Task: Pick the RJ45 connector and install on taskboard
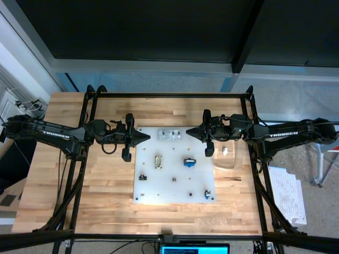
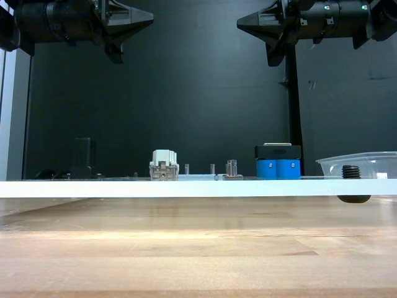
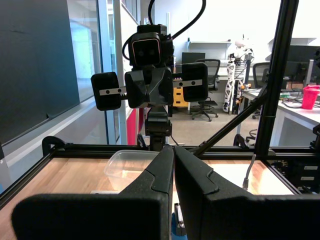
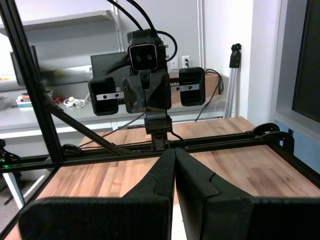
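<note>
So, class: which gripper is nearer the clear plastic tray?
Right. The right gripper hangs raised, close beside the tray; the left gripper hangs over the taskboard's opposite edge.

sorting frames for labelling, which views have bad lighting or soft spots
High view: even light, taskboard very bright white. Low view: black backdrop, so the left gripper and right gripper, both shut and high above it, read as silhouettes; near table soft. Left wrist and right wrist views: bright rooms behind, foreground dark.

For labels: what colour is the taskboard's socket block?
Socket block: blue, black top; low view. Left tool and right tool hover shut above the taskboard.
</note>
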Robot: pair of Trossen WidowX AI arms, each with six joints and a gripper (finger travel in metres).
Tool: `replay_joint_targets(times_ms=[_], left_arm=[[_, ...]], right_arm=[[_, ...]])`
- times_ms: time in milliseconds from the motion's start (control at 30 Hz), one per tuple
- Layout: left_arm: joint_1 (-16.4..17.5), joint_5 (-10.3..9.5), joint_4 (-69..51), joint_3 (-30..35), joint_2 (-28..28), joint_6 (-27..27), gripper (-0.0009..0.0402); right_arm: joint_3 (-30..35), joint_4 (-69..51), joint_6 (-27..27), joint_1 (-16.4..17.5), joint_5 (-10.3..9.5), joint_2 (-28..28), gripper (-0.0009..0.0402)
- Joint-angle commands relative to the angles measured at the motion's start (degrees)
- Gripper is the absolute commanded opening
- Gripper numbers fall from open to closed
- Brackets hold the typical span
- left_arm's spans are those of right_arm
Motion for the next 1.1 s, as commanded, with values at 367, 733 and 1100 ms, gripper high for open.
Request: replay_joint_targets(times_ms=[367,733,1100], left_arm=[[0.00,0.02,0.02,0.00,0.00,0.00,0.0000],[0.00,0.02,0.04,0.00,0.00,0.00,0.0000],[0.00,0.02,0.02,0.00,0.02,0.00,0.0000]], right_arm=[[0.00,0.20,-1.46,1.51,1.22,0.02,0.0000],[-0.66,0.46,-1.40,1.42,1.27,0.02,0.0000],[-0.66,0.39,-1.16,1.44,1.29,0.02,0.0000]])
